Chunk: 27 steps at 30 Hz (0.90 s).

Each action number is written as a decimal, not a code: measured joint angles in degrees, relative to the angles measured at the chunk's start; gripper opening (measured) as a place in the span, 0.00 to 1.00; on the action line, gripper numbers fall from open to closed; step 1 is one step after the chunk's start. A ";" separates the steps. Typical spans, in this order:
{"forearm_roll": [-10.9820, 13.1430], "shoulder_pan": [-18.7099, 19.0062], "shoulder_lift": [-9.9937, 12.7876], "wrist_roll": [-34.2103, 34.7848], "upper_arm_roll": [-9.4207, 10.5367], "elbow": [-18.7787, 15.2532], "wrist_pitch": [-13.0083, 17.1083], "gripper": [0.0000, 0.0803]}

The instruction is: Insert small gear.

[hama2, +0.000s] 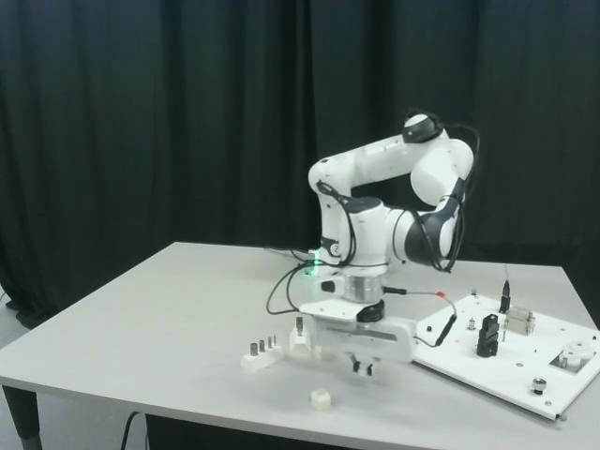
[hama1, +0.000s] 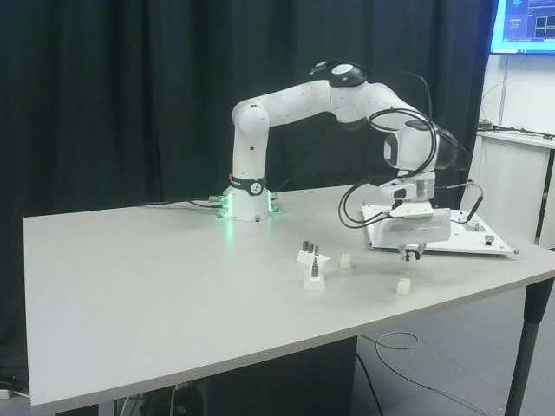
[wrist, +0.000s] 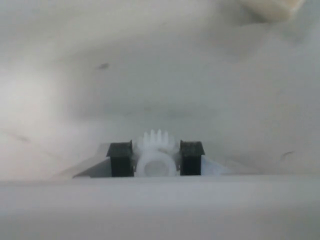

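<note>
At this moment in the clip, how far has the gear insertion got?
Pickup looks done: the wrist view shows the small white gear clamped between the black fingers. In hand is the carry: the gripper hangs above the grey table, short of the white assembly board. Left: reaching the board and inserting the gear.

Grey counter (hama1: pixel 156 277) carrying: white peg holder (hama1: pixel 311 256), two small white blocks (hama1: pixel 402 286), white board (hama1: pixel 460 243), arm base (hama1: pixel 244 206).
</note>
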 joint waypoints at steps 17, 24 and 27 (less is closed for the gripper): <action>0.04 5.35 -0.79 13.82 0.33 4.76 -1.23 0.25; -0.14 7.24 -0.72 20.08 1.02 7.94 -1.23 0.25; -0.44 7.85 -0.69 22.98 1.40 9.53 -1.21 0.25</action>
